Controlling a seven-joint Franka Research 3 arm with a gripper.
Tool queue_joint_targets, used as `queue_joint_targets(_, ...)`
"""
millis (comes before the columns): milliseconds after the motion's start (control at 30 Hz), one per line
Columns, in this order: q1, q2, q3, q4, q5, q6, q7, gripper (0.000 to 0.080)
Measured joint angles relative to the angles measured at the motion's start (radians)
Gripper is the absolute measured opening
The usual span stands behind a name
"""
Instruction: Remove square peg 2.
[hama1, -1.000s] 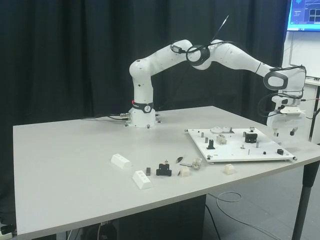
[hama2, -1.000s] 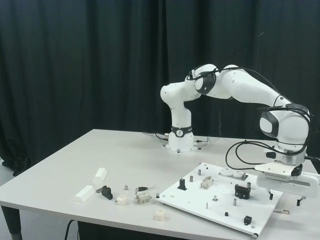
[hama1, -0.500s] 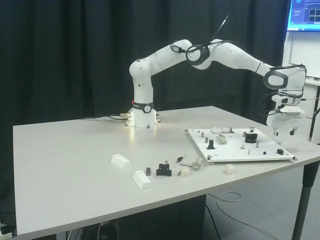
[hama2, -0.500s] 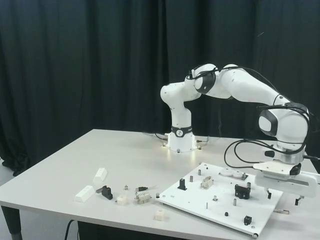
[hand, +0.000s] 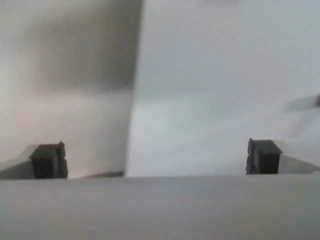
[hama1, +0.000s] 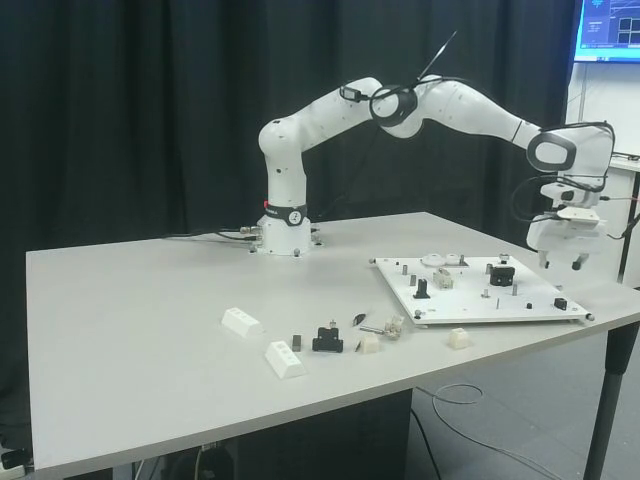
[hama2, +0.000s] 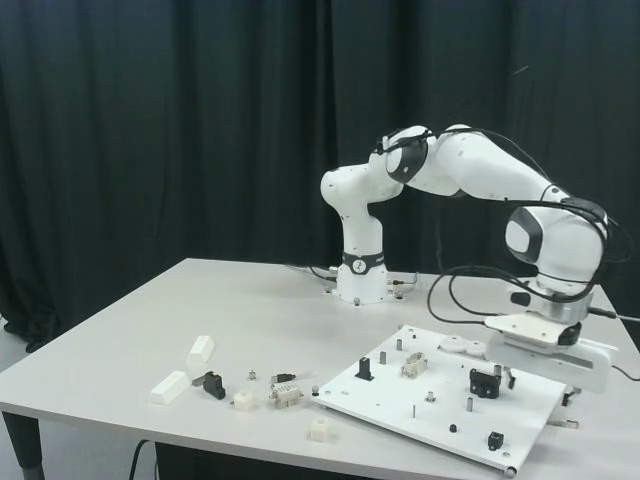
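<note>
The pincer (hama1: 564, 262) has risen, open and empty.

Over board (hama1: 478, 290): I see small upright pegs and black blocks crowding it.
Table (hama1: 150, 310) beyond: open grey surface.

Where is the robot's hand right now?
In both room views the hand hangs in the air over the far end of the white board, away from the arm's base, near a black block.
</note>
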Motion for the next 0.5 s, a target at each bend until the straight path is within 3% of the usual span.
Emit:
queue_joint_targets(267,-0.022,-0.002,-0.042,0.000,0.000,-0.065,-0.053,0.0800)
queue_joint_targets(500,-0.058,-0.002,-0.046,0.000,0.001,-0.110,-0.093,0.0800)
